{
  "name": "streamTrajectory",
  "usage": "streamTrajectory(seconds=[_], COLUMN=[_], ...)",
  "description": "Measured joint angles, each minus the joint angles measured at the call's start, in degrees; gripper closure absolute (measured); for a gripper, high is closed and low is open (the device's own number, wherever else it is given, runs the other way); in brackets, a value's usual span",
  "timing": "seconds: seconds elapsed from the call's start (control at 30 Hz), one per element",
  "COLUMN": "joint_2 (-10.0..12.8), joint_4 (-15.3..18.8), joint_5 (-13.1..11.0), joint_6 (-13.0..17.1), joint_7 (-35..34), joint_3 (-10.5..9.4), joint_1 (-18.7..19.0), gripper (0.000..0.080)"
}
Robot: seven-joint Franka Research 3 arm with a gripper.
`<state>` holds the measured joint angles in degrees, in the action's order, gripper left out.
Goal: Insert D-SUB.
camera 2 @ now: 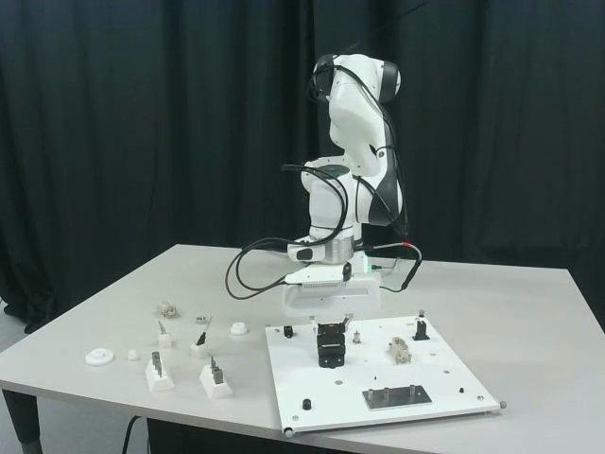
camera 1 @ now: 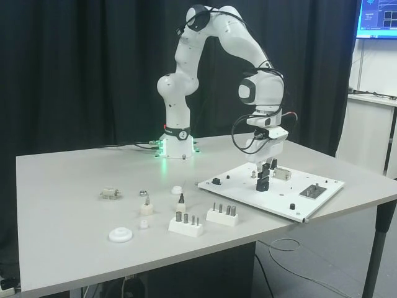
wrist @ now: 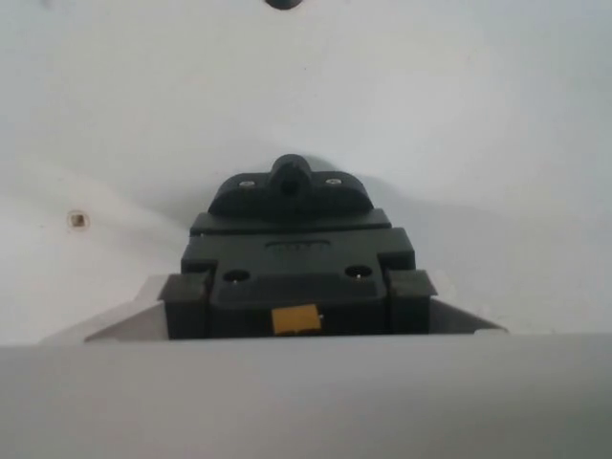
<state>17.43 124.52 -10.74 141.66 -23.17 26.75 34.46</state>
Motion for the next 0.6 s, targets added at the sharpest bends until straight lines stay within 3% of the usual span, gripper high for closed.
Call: streamTrajectory(seconds=[0.6], joint_2=[0.1], joint_4=[0.0], joint_5=[0.0], joint_6=[0.4], joint_7=[2.1], joint_3=[-0.06], joint_1=[-0.5], gripper=[0.0419])
